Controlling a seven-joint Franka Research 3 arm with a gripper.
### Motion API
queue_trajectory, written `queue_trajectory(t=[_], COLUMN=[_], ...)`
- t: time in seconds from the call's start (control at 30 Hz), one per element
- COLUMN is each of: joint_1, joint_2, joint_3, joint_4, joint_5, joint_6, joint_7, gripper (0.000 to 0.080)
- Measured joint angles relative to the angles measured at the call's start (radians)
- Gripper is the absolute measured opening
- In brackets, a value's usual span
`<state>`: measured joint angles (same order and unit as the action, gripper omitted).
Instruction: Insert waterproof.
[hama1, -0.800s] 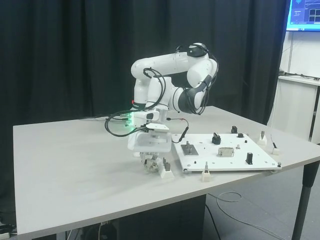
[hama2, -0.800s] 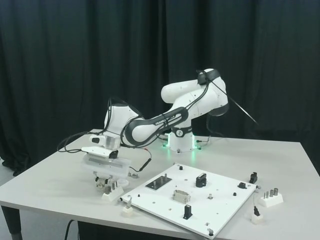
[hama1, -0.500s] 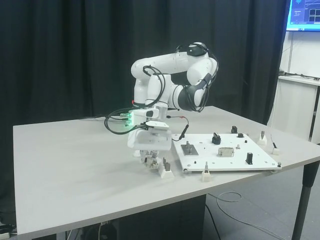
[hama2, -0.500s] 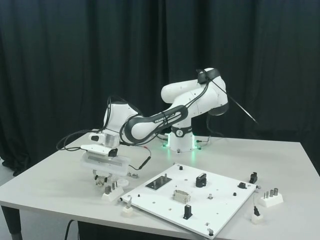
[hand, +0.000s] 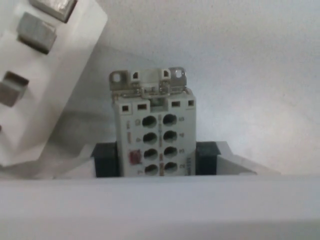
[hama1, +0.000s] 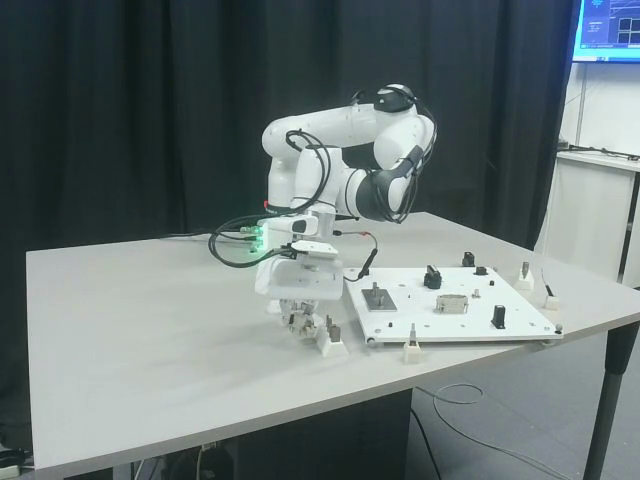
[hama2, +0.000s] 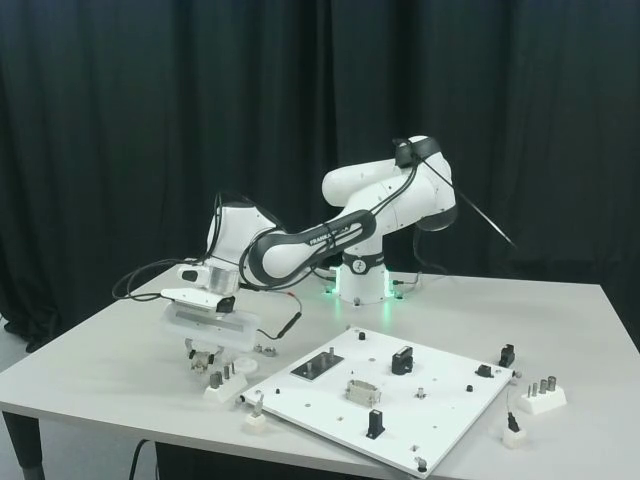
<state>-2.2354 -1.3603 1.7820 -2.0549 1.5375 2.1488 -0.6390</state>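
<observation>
Jaws clamped on the waterproof connector (hand: 152, 131), the black pads pressing it from both sides in the wrist view, its pin holes and metal latch facing the camera. So the pickup looks done: the part hangs in the gripper (hama1: 298, 318) just above the grey tabletop (hama1: 150, 320), beside the small white holder block (hama1: 330, 345) with its upright pieces. Out from there lies the white assembly board (hama2: 400, 400), well apart from the jaws, with a grey frame socket (hama2: 364, 391) near its middle that I judge to be the target. What's left, then: the carry across to the board, lining up over that socket, and the push home. Insertion not yet begun.
</observation>
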Motion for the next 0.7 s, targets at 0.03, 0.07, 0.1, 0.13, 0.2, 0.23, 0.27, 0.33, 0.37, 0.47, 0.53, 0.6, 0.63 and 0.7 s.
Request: queue_trajectory(t=[0.03,0.07,0.1,0.13,0.2,0.23,0.27,0.33,0.37,0.47,0.53,0.6,0.63,0.7], joint_1=[0.000,0.001,0.001,0.002,0.003,0.004,0.004,0.006,0.006,0.009,0.011,0.014,0.015,0.017], joint_2=[0.000,0.000,0.000,0.000,0.002,0.003,0.004,0.006,0.007,0.009,0.010,0.013,0.014,0.015], joint_3=[-0.001,-0.002,-0.003,-0.004,-0.006,-0.007,-0.009,-0.012,-0.013,-0.018,-0.022,-0.025,-0.026,-0.030], joint_4=[0.000,0.000,0.000,0.001,0.002,0.002,0.003,0.006,0.007,0.012,0.016,0.020,0.023,0.028], joint_5=[0.000,0.000,0.000,0.000,0.000,0.000,0.000,0.000,0.000,0.000,0.000,0.000,0.000,0.000], joint_6=[0.000,0.000,0.000,0.000,0.000,0.000,0.000,0.000,0.000,0.000,0.000,0.000,0.000,0.000], joint_7=[0.000,0.000,0.000,0.000,0.000,0.000,0.000,-0.001,-0.002,-0.012,-0.033,-0.059,-0.072,-0.094], gripper=[0.0321,0.0321,0.0321,0.0321,0.0321,0.0321,0.0321,0.0321,0.0321,0.0321,0.0321,0.0321,0.0321,0.0321])
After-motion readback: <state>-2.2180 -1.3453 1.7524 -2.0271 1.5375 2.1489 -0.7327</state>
